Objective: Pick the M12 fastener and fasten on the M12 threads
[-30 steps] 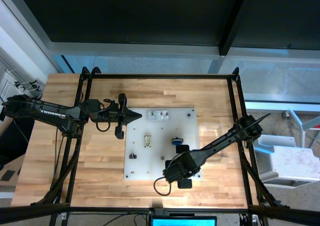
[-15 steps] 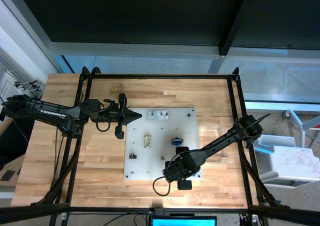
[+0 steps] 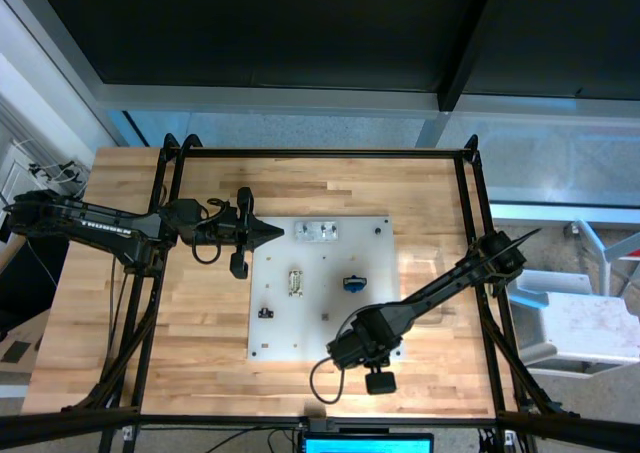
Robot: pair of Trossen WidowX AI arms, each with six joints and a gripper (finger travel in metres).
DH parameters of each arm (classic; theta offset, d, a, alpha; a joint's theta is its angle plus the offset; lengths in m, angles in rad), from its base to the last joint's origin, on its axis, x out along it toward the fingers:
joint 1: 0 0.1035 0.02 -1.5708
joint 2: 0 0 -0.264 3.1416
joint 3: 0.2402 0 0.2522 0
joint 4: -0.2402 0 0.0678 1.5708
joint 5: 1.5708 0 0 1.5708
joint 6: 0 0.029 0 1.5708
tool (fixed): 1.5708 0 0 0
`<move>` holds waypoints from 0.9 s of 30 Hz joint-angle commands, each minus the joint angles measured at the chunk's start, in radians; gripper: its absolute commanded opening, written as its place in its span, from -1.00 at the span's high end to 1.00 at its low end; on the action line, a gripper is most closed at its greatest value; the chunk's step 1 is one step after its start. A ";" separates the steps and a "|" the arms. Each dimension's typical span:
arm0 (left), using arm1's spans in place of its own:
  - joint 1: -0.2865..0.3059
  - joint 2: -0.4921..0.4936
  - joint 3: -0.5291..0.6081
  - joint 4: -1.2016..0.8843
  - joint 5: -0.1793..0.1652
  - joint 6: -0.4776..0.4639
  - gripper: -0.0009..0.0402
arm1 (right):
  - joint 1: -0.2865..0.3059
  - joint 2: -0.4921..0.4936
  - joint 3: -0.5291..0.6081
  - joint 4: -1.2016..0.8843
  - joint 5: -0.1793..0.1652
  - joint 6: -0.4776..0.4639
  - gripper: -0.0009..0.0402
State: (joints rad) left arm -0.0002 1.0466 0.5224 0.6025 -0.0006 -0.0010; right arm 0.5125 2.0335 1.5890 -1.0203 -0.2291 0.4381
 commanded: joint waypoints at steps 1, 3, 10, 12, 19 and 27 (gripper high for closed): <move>0.000 0.000 0.000 0.001 0.000 0.000 0.96 | -0.002 -0.011 0.003 -0.018 0.089 0.000 0.96; 0.000 0.000 0.000 0.001 0.000 0.000 0.96 | -0.002 -0.014 0.003 -0.026 0.154 0.003 0.96; 0.000 0.001 0.000 0.000 0.000 0.000 0.96 | -0.005 -0.014 0.002 -0.034 0.249 0.003 0.96; 0.000 0.004 0.000 0.000 0.000 0.000 0.96 | -0.005 -0.014 -0.003 -0.029 0.259 0.003 0.96; 0.000 0.005 0.000 0.000 0.000 0.000 0.96 | -0.006 -0.008 -0.026 0.014 0.264 0.013 0.96; 0.000 0.005 0.000 0.000 0.000 0.000 0.96 | -0.006 0.005 -0.028 0.039 0.251 0.017 0.96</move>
